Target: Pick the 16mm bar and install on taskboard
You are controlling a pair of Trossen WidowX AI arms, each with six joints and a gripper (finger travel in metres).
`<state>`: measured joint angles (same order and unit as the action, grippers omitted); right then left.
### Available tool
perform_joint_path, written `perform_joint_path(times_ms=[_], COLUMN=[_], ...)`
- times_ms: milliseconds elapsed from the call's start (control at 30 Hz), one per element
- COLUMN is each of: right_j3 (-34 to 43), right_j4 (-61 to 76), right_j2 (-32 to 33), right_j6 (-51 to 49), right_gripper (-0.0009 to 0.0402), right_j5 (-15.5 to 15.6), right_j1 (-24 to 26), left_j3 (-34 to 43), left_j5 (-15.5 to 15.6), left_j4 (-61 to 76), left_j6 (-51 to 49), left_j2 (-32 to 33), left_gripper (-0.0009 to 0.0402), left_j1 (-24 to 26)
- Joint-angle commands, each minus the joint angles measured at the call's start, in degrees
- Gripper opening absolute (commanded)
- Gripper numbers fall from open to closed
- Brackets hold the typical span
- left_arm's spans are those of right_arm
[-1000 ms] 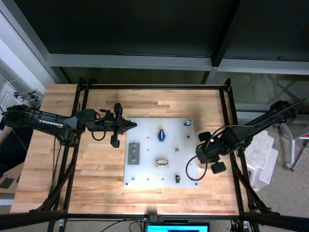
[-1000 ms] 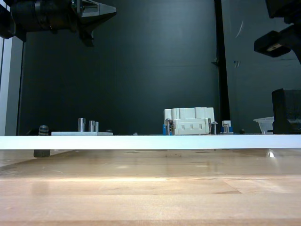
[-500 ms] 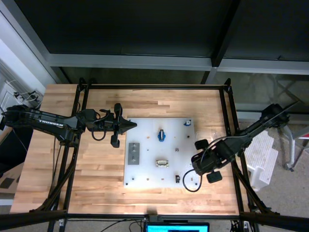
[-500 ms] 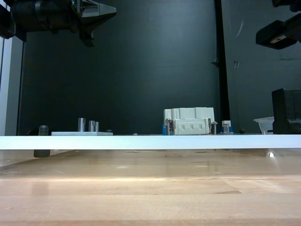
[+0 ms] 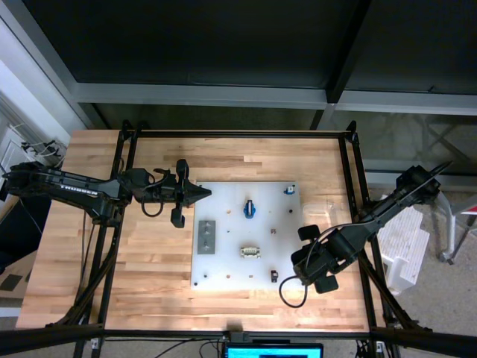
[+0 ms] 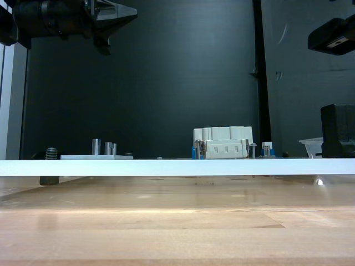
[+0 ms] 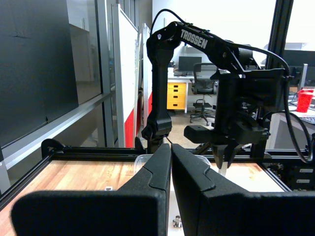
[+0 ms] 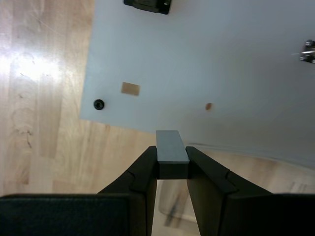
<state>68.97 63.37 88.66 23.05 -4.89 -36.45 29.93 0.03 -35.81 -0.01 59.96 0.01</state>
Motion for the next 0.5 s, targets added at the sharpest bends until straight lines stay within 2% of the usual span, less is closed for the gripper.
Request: perform_joint_path(times_ms=[33, 500], right_j3=[0.0, 3.3], right_j4=[-0.8, -2.3], right_j2=[0.6, 4.5], right_j6=[0.7, 1.0], right_gripper=[0.0009, 0.0009], right_j5=[0.0, 0.0], right_j1=[-0.2, -1.1], left_j3=[0.0, 0.0], left_j5=[0.0, 0.0], left_j4=[0.0, 0.0], left_j6=[0.0, 0.0], left_j2=[0.0, 0.0], left_gripper=[0.0000, 0.0000], left_j1=[0.0, 0.0])
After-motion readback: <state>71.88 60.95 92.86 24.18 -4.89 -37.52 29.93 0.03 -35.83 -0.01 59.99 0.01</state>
